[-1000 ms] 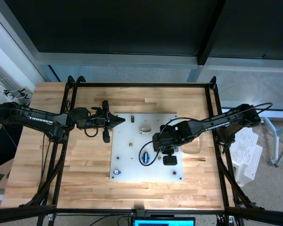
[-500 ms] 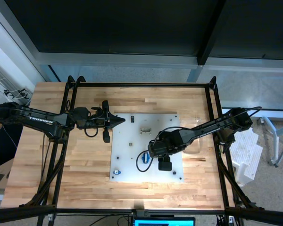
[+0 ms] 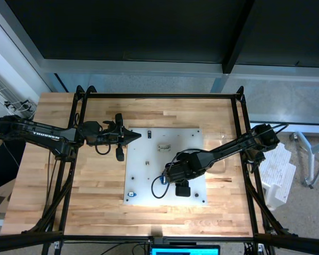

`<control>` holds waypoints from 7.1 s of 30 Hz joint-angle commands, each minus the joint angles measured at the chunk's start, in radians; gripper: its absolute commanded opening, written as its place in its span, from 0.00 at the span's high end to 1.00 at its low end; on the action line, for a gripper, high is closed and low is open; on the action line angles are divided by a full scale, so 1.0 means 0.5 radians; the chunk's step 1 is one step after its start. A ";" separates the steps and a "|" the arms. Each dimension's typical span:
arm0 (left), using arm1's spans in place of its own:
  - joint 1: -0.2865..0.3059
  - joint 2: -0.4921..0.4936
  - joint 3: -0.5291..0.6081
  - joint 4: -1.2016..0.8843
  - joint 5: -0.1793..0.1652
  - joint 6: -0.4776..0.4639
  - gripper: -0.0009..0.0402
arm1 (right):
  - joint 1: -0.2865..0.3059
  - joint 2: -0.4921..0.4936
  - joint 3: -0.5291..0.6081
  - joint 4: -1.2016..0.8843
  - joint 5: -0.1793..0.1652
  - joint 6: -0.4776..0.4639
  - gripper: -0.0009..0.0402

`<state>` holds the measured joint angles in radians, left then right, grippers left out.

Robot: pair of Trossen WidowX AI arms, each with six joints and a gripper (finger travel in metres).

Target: Remove the 16mm cylinder and place in the container

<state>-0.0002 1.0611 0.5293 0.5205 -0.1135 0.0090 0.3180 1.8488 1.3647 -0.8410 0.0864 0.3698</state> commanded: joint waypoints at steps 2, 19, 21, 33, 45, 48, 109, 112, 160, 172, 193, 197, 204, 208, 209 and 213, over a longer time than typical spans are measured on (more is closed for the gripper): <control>0.001 0.001 0.000 0.001 0.000 0.001 0.98 | 0.004 0.031 -0.002 0.005 0.001 -0.002 0.56; 0.001 0.001 0.000 0.001 0.001 0.001 0.98 | 0.011 0.082 -0.029 0.027 0.001 -0.006 0.82; 0.000 0.001 0.000 0.001 0.000 0.001 0.98 | 0.010 0.082 -0.030 0.033 0.002 -0.006 0.86; 0.000 0.001 0.000 0.001 0.000 0.001 0.98 | 0.002 0.080 -0.030 0.047 0.002 -0.018 0.98; 0.000 0.001 0.000 0.001 0.000 0.001 0.98 | 0.002 0.072 -0.030 0.047 0.001 -0.018 0.98; 0.001 0.001 0.000 0.001 0.000 0.001 0.98 | 0.002 0.047 -0.027 0.050 0.002 -0.017 0.98; 0.000 0.001 0.000 0.000 0.001 0.001 0.98 | 0.040 -0.021 -0.028 -0.061 0.015 -0.018 0.43; 0.000 0.001 0.000 0.001 0.001 0.001 0.98 | 0.046 0.014 -0.028 -0.052 0.005 -0.018 0.45; 0.001 0.001 0.000 0.001 0.001 0.001 0.98 | 0.048 -0.240 -0.108 -0.040 0.002 -0.040 0.98; 0.001 0.001 0.000 0.001 0.000 0.001 0.98 | 0.044 -0.477 -0.108 -0.204 0.002 -0.039 0.98; 0.000 0.001 0.000 0.001 0.000 0.001 0.98 | -0.092 -0.999 -0.616 -0.364 0.005 0.072 0.98; 0.000 0.001 0.000 0.001 0.000 0.001 0.98 | -0.148 -1.131 -0.796 -0.393 0.003 0.098 0.98; 0.000 0.001 0.000 0.001 0.000 0.001 0.98 | -0.164 -1.334 -1.052 -0.391 0.002 0.159 0.98; 0.000 0.001 0.000 0.001 0.000 0.001 0.98 | -0.166 -1.417 -1.164 -0.391 0.002 0.220 0.98; 0.001 0.001 0.000 0.001 0.000 0.001 0.98 | -0.166 -1.437 -1.191 -0.389 0.003 0.253 0.98; 0.001 0.001 0.000 0.001 0.000 0.001 0.98 | -0.166 -1.476 -1.285 -0.388 0.003 0.314 0.98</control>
<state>-0.0002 1.0611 0.5293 0.5209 -0.1135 0.0093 0.2352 1.1122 0.7345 -1.0359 0.0872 0.5205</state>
